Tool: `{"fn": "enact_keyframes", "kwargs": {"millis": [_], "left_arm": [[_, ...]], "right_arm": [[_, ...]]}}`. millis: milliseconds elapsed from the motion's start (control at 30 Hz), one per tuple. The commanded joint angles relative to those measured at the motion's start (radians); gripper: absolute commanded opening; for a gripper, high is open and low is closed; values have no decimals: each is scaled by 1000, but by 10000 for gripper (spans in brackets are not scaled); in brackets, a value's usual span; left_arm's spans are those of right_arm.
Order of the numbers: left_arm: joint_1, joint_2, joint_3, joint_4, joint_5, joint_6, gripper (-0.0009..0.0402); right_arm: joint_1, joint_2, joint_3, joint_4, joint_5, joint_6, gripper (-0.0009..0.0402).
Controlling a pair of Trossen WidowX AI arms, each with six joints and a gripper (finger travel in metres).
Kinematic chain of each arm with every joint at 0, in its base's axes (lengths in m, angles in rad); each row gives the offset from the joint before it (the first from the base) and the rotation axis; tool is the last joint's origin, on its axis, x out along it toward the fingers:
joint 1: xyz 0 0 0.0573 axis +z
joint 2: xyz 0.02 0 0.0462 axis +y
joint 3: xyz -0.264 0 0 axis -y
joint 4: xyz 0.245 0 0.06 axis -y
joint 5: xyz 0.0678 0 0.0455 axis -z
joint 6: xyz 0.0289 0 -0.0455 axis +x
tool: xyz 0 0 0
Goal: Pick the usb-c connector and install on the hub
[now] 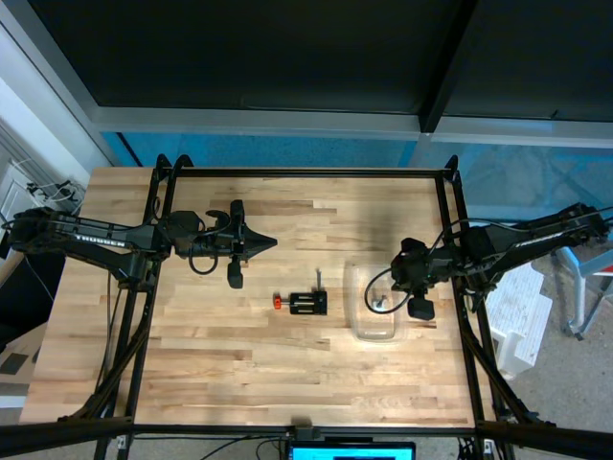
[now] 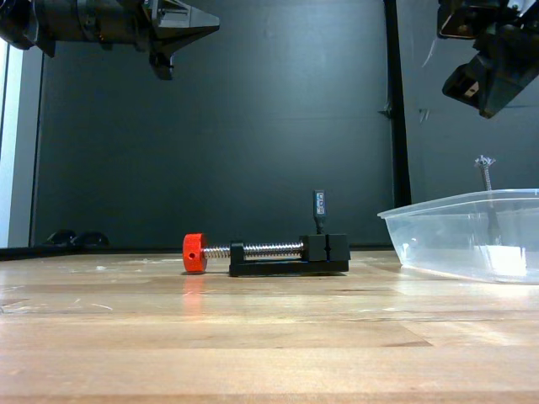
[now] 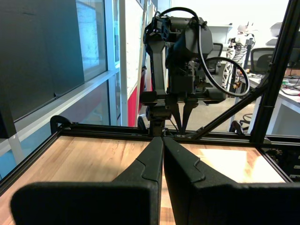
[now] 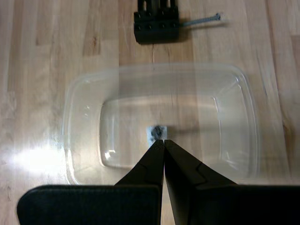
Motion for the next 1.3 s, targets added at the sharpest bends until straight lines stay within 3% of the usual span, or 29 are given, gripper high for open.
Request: {"fn": "enact_keyframes", "kwargs": {"millis": [33,333,633,767,967,1300], "left_arm": [[0,0,0,0,0,0,0],[0,0,0,0,0,0,0],[0,0,0,0,0,0,0],[0,0,0,0,0,0,0],[0,0,0,0,0,0,0],[0,0,0,0,0,0,0]], "right_arm": [[7,18,-1,-24,-2,12,0],[14,77,-1,-53,-2,38,19],[26,163,-1,-41,1,60,97],[31,191,-1,-37,40,83,132],[37,222,-2,-14,51,86,177],[46,288,-3,14,61,83,192]]}}
